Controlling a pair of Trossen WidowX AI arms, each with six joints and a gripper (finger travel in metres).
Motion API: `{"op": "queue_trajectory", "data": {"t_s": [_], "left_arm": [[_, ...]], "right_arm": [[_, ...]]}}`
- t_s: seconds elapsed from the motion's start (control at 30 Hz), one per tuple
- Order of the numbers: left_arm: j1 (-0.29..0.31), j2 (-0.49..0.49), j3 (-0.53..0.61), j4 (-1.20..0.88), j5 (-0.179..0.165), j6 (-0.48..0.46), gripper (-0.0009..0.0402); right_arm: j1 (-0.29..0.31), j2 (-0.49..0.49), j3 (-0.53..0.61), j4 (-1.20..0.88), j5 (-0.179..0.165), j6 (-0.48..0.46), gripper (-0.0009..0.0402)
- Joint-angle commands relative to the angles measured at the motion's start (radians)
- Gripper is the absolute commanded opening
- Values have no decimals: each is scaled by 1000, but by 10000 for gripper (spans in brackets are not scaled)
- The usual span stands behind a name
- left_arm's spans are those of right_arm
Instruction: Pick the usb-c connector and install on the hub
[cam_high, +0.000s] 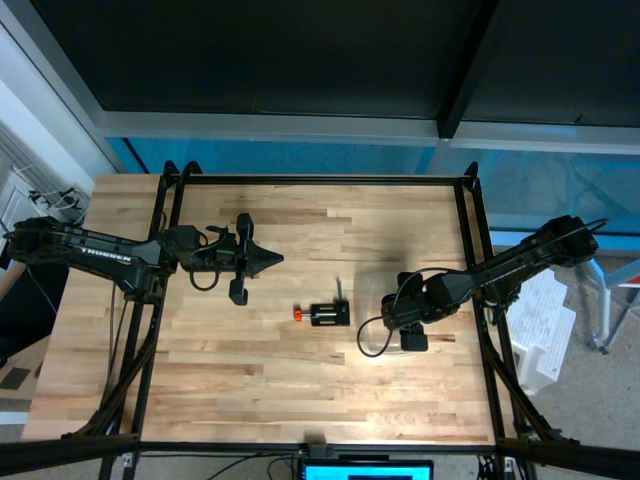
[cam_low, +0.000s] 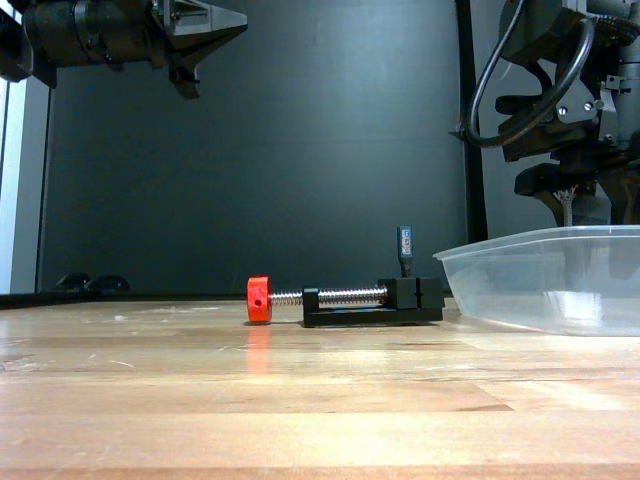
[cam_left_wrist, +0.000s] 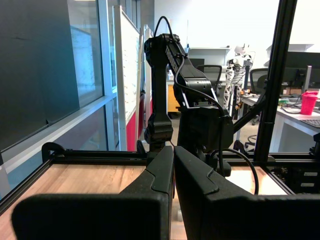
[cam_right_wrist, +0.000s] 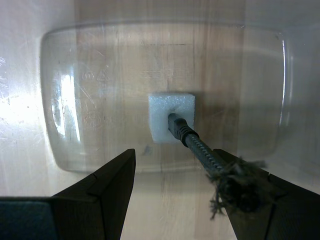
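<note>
The usb-c connector (cam_right_wrist: 176, 126) is a black plug standing in a white foam block (cam_right_wrist: 165, 112) inside a clear plastic tray (cam_right_wrist: 100, 60). Its braided cable (cam_right_wrist: 202, 152) rises to a frayed end beside one finger. My right gripper (cam_right_wrist: 175, 155) hangs open above the tray, with the connector between its fingers and untouched. The hub (cam_high: 328, 314) is a small black block with a red-orange tip (cam_low: 258, 299); it lies mid-table, left of the tray (cam_low: 540, 285). My left gripper (cam_high: 272, 259) is shut and held high at the left, far from both.
A black frame (cam_high: 320, 181) borders the wooden table. A small upright piece (cam_low: 404, 245) sticks up from the hub's black end. The right arm (cam_high: 520, 258) reaches in from the right edge.
</note>
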Motion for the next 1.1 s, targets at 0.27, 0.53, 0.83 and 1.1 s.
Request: {"op": "queue_trajectory", "data": {"t_s": [0.27, 0.53, 0.83, 1.1], "left_arm": [[0, 0, 0, 0, 0, 0, 0], [0, 0, 0, 0, 0, 0, 0], [0, 0, 0, 0, 0, 0, 0], [0, 0, 0, 0, 0, 0, 0]], "right_arm": [[0, -47, 53, -95, 2, -8, 212], [0, -100, 117, -193, 16, -11, 212], [0, -146, 175, -294, 17, -11, 212], [0, -147, 182, -308, 17, -11, 212]]}}
